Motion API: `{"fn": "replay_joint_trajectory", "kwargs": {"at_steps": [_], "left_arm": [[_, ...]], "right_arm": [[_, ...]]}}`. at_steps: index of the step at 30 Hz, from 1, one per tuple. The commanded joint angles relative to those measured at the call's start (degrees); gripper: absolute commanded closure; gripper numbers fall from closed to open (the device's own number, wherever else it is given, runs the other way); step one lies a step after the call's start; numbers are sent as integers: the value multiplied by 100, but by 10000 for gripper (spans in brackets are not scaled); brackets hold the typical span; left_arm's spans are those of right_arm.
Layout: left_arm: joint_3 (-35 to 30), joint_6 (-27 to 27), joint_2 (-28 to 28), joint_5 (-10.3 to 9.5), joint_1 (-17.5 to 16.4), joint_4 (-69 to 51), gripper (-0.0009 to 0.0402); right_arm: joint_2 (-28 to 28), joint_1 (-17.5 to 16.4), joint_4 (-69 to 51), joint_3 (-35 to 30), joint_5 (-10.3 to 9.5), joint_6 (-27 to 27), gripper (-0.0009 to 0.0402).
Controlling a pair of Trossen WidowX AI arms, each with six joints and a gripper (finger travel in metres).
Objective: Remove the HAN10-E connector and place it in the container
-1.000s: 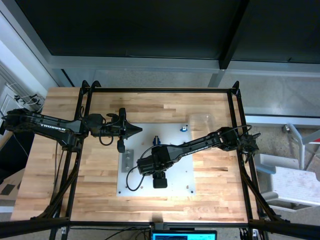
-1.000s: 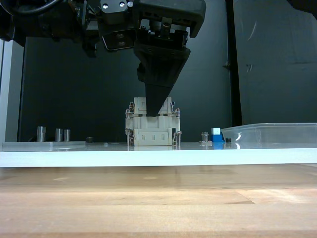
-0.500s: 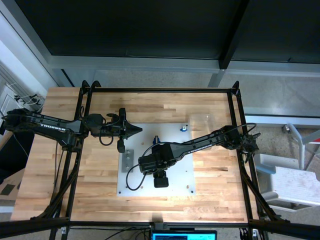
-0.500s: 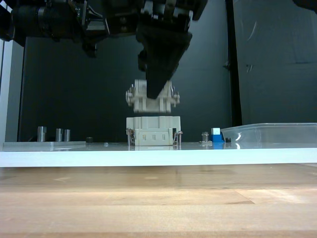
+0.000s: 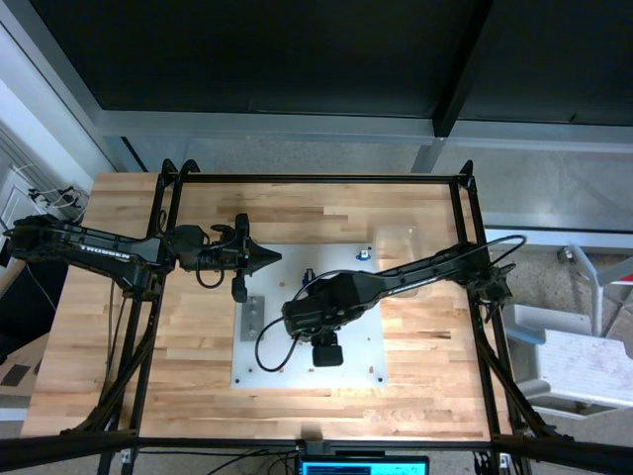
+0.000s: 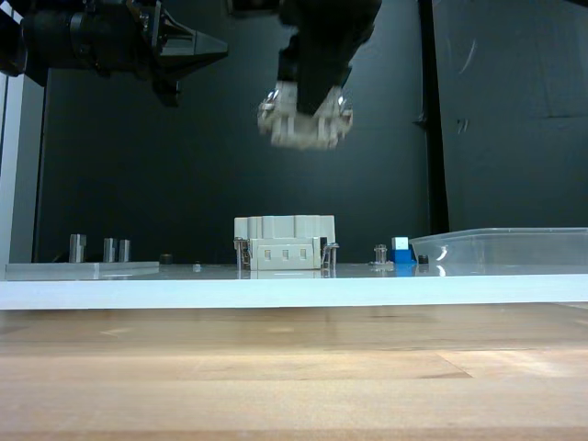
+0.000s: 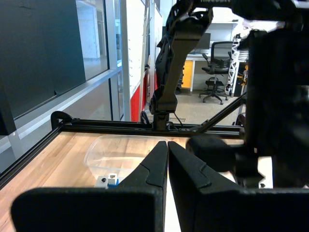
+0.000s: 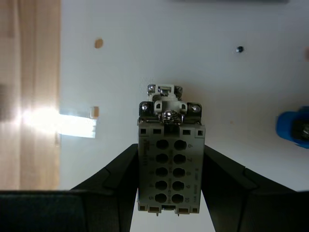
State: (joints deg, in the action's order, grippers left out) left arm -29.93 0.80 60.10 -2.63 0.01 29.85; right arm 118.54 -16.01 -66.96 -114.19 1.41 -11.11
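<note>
My right gripper (image 8: 170, 180) is shut on the HAN10-E connector (image 8: 170, 166), a beige block with two rows of round holes, one black finger on each side. In the low view the connector (image 6: 306, 124) hangs well above its beige base (image 6: 283, 254), which stays on the white board (image 6: 294, 289). From above, the right arm (image 5: 321, 312) covers the connector. The clear container (image 5: 399, 242) stands at the board's far right corner, also seen low (image 6: 501, 246). My left gripper (image 5: 275, 257) is shut, empty, hovering over the board's far left edge.
A blue knob-like part (image 6: 401, 256) stands on the board between the base and the container. A grey metal plate with holes (image 5: 254, 317) lies at the board's left side, its short pegs (image 6: 92, 248) visible low. A black frame (image 5: 316, 179) rings the wooden table.
My right gripper has lifted the connector straight off its base, from seated to well above it, and drifted slightly right. The left arm has not moved.
</note>
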Motion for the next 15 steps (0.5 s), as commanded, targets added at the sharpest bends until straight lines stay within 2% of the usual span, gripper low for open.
{"fn": "replay_joint_trajectory", "kwargs": {"at_steps": [1,7,15], "left_arm": [[-2,0,2,0,0,2,393],[-2,0,0,0,-2,2,393],[-2,0,2,0,0,2,393]], "right_arm": [[-310,4,116,428,13,13,373],[-1038,42,645,1552,52,24,373],[-1963,271,872,2855,55,28,373]]}}
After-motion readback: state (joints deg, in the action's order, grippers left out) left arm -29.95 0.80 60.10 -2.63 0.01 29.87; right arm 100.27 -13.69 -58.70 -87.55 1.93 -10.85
